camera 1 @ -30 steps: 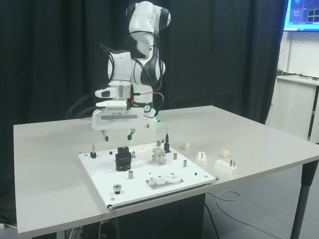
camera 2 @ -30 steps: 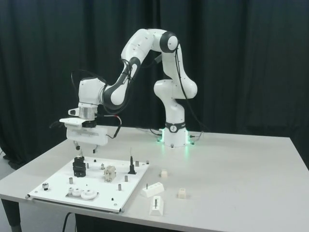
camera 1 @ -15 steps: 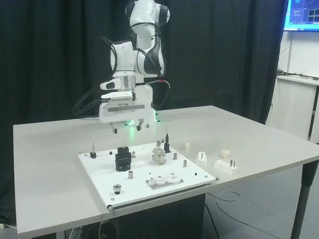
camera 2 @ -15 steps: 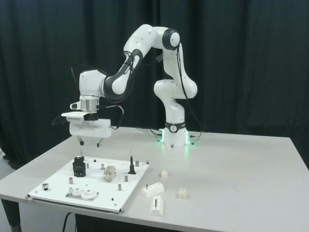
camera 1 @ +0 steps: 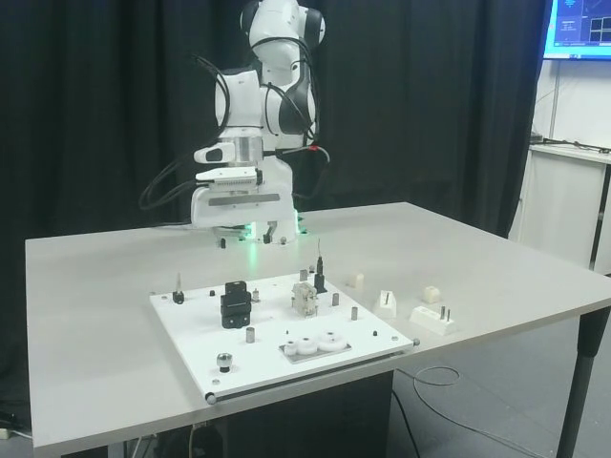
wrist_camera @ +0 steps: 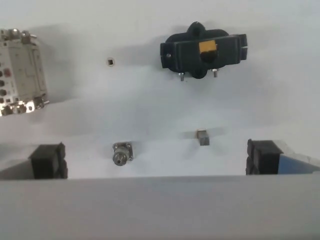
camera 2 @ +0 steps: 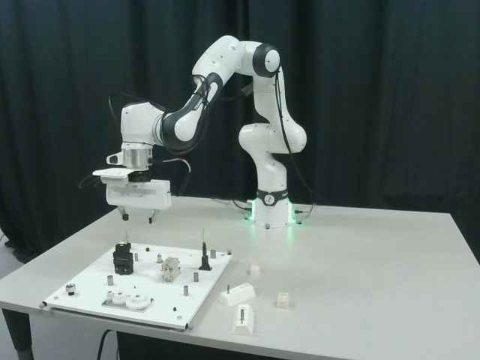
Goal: Pick square peg 1.
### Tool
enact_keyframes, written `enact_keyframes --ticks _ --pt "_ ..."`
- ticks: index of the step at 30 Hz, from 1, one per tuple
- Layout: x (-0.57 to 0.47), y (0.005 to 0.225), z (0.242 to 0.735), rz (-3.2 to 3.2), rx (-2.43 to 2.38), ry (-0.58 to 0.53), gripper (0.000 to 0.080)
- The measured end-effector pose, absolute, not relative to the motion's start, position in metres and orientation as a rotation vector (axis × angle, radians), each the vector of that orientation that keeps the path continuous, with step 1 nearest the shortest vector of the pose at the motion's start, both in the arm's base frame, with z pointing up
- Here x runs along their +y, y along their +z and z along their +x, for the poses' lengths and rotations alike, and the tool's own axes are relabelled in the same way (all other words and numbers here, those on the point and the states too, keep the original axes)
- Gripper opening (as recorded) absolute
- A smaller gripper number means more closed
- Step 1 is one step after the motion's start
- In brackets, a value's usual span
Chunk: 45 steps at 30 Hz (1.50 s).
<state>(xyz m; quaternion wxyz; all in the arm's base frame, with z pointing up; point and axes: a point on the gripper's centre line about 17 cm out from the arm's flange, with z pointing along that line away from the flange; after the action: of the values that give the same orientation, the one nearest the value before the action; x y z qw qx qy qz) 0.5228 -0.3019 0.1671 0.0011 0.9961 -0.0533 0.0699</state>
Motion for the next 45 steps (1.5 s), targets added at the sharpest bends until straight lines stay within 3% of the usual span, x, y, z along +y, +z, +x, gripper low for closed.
enact_keyframes --ticks 25,45 --pt "-0.283 0.184 0.543 3.105 -0.290 0.190 0.0800" --pt "-0.190 0.185 0.585 3.078 -0.644 0.196 0.0800"
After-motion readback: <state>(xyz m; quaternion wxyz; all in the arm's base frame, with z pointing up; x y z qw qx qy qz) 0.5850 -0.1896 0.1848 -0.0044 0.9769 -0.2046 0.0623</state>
